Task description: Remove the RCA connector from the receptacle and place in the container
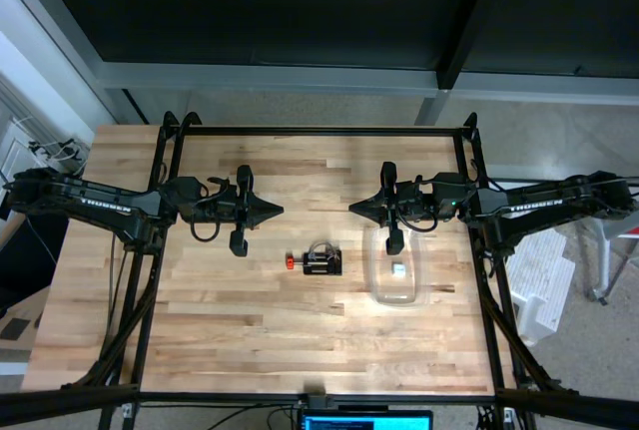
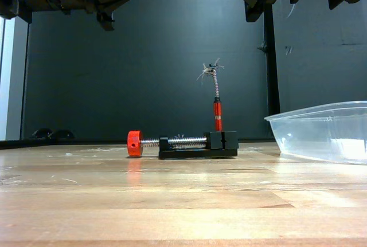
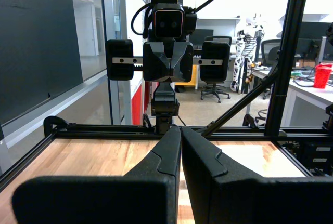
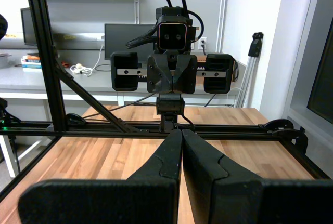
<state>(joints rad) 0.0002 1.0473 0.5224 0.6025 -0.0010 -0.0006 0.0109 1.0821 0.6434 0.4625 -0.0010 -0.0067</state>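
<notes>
Standing upright in the receptacle (image 2: 198, 144), at the middle of the table (image 1: 200, 330), the connector (image 2: 218, 115) is seen seated at its base, a frayed wire (image 2: 213, 75) curling above it; the container (image 2: 321, 132) is set near, to the right, with a pale cube (image 1: 398, 269) inside; farther back, the left gripper (image 1: 276, 211) and right gripper (image 1: 355, 210) are held high and apart, jaws of both pressed together; jaws should be opened first, the red body taken low and square, and a straight upward pull is judged safest.
</notes>
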